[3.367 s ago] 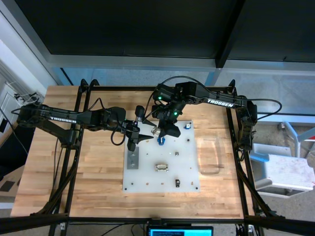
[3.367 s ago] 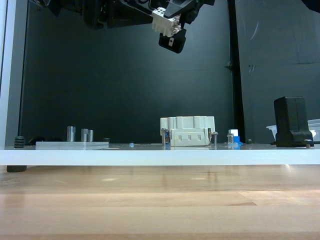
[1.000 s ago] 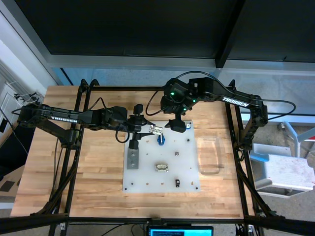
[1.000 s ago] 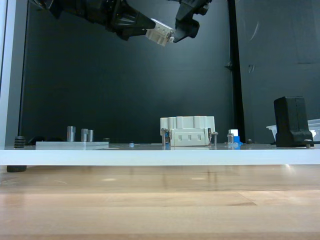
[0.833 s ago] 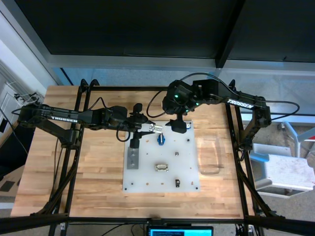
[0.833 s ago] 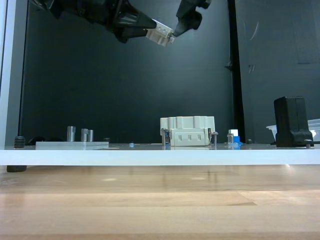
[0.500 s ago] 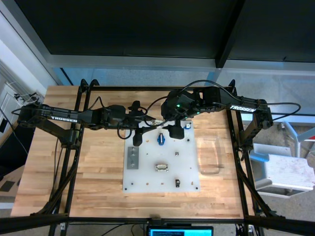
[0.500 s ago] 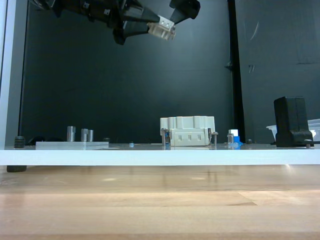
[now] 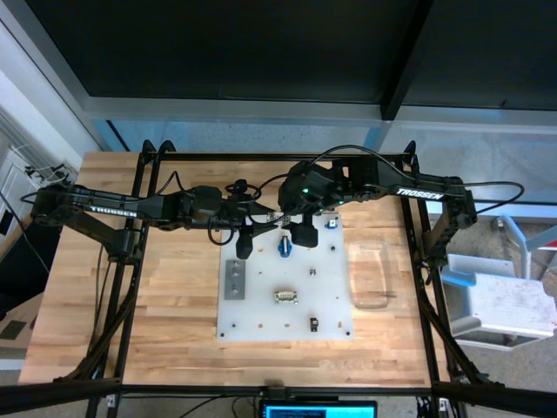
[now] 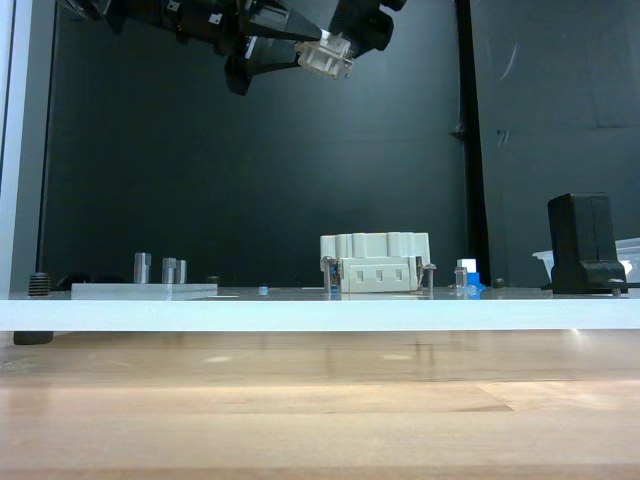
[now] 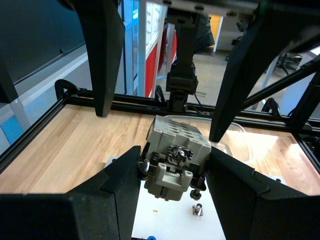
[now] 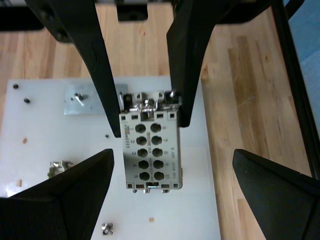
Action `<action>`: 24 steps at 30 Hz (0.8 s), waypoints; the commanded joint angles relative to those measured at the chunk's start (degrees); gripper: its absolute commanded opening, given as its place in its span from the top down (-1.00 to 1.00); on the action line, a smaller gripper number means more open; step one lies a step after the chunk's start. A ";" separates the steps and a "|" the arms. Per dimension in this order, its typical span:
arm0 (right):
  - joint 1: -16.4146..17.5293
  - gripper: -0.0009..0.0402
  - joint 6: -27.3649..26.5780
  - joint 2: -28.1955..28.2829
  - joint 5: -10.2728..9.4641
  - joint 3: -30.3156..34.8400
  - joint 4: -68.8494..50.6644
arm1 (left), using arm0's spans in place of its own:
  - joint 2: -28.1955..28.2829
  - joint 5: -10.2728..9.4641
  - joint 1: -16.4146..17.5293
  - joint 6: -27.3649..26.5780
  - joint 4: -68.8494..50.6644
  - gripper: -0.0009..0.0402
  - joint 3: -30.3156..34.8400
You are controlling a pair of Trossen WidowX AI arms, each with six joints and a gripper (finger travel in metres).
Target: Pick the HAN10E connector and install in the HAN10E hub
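Holding HAN10E connector [image 12: 149, 145] aloft, apart from HAN10E hub [image 9: 285, 298] | left gripper [image 11: 175, 165] pinches it; right gripper [image 12: 173, 160] spread either side | handover, we judge: close squarely on flat sides before left releases

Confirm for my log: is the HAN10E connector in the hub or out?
Out. Left gripper holds the HAN10E connector in mid-air, open right gripper beside it; HAN10E hub sits on the plate.

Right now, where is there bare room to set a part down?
The table is bare left of the white plate and along its near edge. Crowded over the plate's far edge, by the blue knob: the left pincer holds the HAN10E connector aloft, the open right pincer facing it.
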 commanded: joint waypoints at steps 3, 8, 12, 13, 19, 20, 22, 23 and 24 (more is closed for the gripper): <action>0.02 -0.67 -0.55 1.05 -0.24 -0.15 -0.13 | 0.02 0.00 0.00 -1.11 -0.02 0.46 0.09; 0.02 -0.66 -1.03 1.05 -0.24 -0.15 0.31 | 0.07 0.02 0.02 -3.15 -0.07 0.46 0.07; 0.04 -0.59 -1.18 1.05 -0.24 -0.11 0.33 | 0.07 0.02 0.02 -3.15 -0.02 0.46 0.07; 0.02 -0.57 -1.40 1.05 -0.24 -0.15 0.37 | 0.07 0.02 0.00 -3.15 -0.04 0.46 0.07; -0.02 -0.39 -1.66 1.05 -0.22 -0.17 0.59 | 0.07 0.02 0.02 -3.19 0.02 0.46 0.09; -0.02 -0.36 -1.79 1.05 -0.22 -0.17 0.63 | 0.07 0.00 0.02 -3.19 0.02 0.46 0.09; -0.02 -0.31 -1.99 1.05 -0.22 -0.17 0.87 | 0.07 0.00 0.02 -3.19 0.02 0.46 0.09; -0.02 -0.28 -2.01 1.05 -0.22 -0.20 1.14 | 0.07 0.00 0.00 -3.21 0.07 0.46 0.09; -0.02 -0.26 -2.01 1.05 -0.24 -0.24 1.44 | 0.07 0.00 0.02 -3.21 0.20 0.46 0.09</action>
